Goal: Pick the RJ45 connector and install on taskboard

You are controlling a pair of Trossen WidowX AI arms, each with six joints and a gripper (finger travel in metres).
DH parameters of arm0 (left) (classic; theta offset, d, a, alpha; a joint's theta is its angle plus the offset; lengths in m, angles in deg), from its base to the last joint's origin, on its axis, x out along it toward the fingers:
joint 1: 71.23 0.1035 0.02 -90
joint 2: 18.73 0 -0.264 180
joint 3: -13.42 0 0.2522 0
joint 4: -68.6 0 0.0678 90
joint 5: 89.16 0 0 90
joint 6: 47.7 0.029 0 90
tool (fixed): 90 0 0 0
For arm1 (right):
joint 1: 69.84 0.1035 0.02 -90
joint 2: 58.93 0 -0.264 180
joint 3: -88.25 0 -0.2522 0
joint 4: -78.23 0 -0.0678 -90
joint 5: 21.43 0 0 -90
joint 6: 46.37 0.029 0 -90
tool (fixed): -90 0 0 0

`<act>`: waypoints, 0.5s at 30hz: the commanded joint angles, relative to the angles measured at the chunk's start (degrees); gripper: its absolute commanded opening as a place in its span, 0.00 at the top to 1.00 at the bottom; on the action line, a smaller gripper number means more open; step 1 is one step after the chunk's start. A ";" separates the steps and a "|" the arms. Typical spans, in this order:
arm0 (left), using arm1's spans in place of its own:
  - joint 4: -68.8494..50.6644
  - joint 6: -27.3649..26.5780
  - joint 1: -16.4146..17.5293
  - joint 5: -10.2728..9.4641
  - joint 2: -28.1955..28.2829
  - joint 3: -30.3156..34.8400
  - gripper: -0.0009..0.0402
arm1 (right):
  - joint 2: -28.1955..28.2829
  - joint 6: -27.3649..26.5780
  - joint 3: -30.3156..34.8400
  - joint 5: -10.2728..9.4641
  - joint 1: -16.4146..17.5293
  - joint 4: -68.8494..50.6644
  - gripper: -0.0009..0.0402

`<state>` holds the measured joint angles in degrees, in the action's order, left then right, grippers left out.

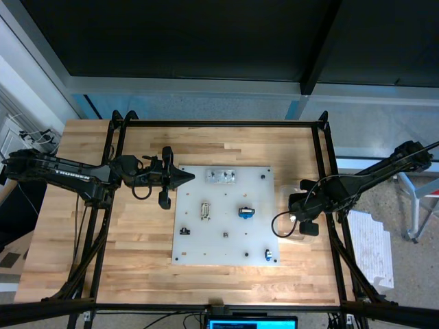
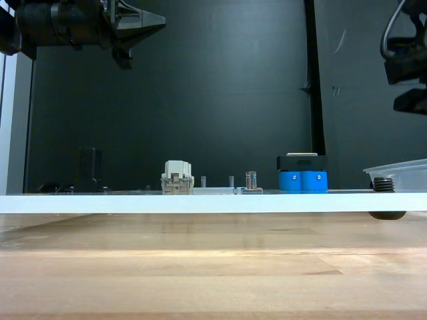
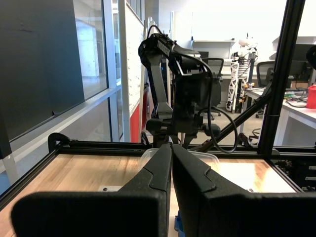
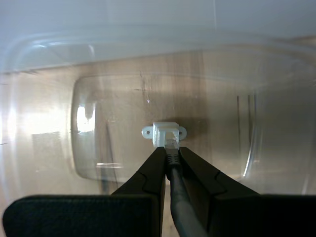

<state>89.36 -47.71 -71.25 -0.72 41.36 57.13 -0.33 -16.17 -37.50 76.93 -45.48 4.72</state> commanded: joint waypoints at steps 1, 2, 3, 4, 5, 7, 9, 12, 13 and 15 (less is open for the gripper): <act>0.00 0.00 0.02 0.02 0.02 0.00 0.98 | -0.02 -0.72 2.69 0.07 0.00 -2.49 0.97; 0.00 0.02 0.00 0.02 0.02 0.00 0.98 | -0.02 -0.85 3.56 0.09 0.00 -3.32 0.97; 0.00 0.02 0.00 0.02 0.00 0.00 0.98 | -0.02 -1.01 4.46 0.09 0.00 -4.24 0.97; 0.00 0.00 0.02 0.02 0.02 0.00 0.98 | -0.02 -1.14 5.29 0.09 0.00 -5.01 0.97; 0.00 0.00 0.02 0.02 0.00 0.00 0.98 | -0.02 -1.14 6.12 0.09 0.00 -5.79 0.97; 0.00 0.02 0.00 0.02 0.02 0.00 0.98 | -0.02 -1.18 7.78 0.07 0.00 -7.30 0.97; 0.00 0.02 0.00 0.02 0.02 0.00 0.98 | -0.02 -1.44 9.38 0.04 0.02 -8.59 0.97; 0.00 0.00 0.02 0.02 0.02 0.00 0.98 | -0.02 -2.34 11.30 0.07 0.04 -10.47 0.97; 0.00 0.00 0.00 0.02 0.00 0.00 0.98 | -0.02 -2.43 11.74 0.04 0.02 -10.78 0.97; 0.00 0.00 0.02 0.02 0.02 0.00 0.98 | -0.02 -2.43 12.37 0.04 0.04 -11.15 0.97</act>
